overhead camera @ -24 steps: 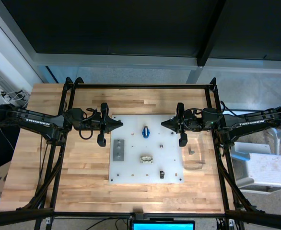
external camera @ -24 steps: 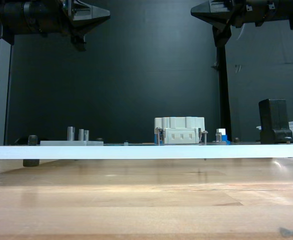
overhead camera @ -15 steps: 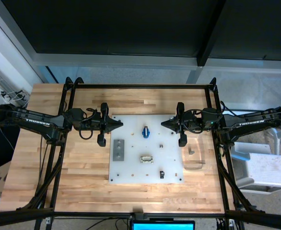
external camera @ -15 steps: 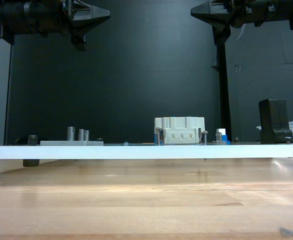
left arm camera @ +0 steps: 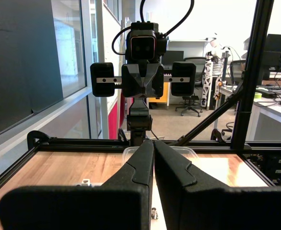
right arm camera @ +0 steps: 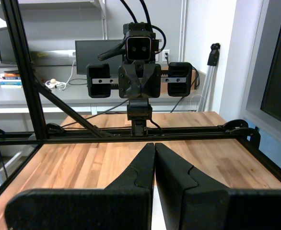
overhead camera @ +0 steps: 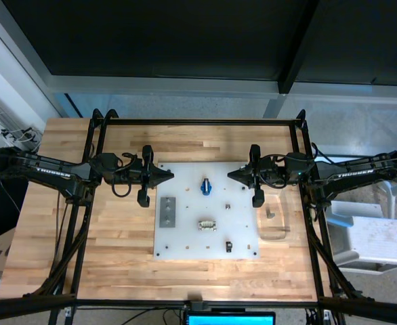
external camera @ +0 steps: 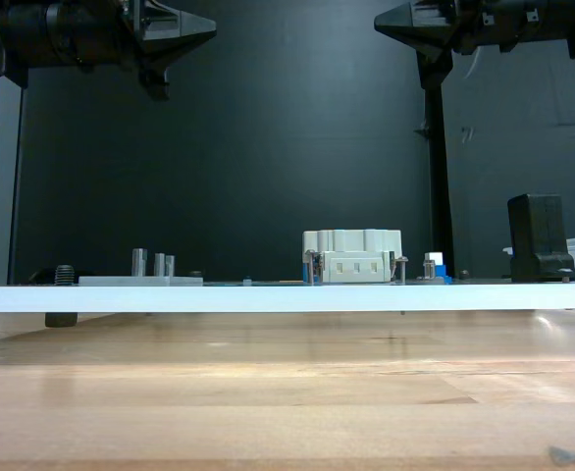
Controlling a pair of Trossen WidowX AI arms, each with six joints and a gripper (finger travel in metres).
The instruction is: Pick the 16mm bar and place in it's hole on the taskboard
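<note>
A small grey metal piece point(overhead camera: 270, 213), likely the 16mm bar, lies free in a clear tray point(overhead camera: 280, 228) just right of the white taskboard point(overhead camera: 185, 237). On the board's left part sits a grey block point(overhead camera: 166, 211) with holes; in the low view short metal pegs point(external camera: 139, 262) stand in it. My left gripper point(overhead camera: 171, 174) hovers high over the board's far left edge, shut and empty point(left arm camera: 153, 142). My right gripper point(overhead camera: 230, 175) faces it above the far right part, also shut and empty point(right arm camera: 155, 144). Both are well clear of the bar.
On the board are a blue part point(overhead camera: 205, 185), a white connector point(overhead camera: 207, 225) and a black piece point(overhead camera: 230, 246). A black frame point(overhead camera: 198, 122) surrounds the wooden table point(overhead camera: 117, 250). Each arm carries a black wrist block point(overhead camera: 143, 198) hanging below.
</note>
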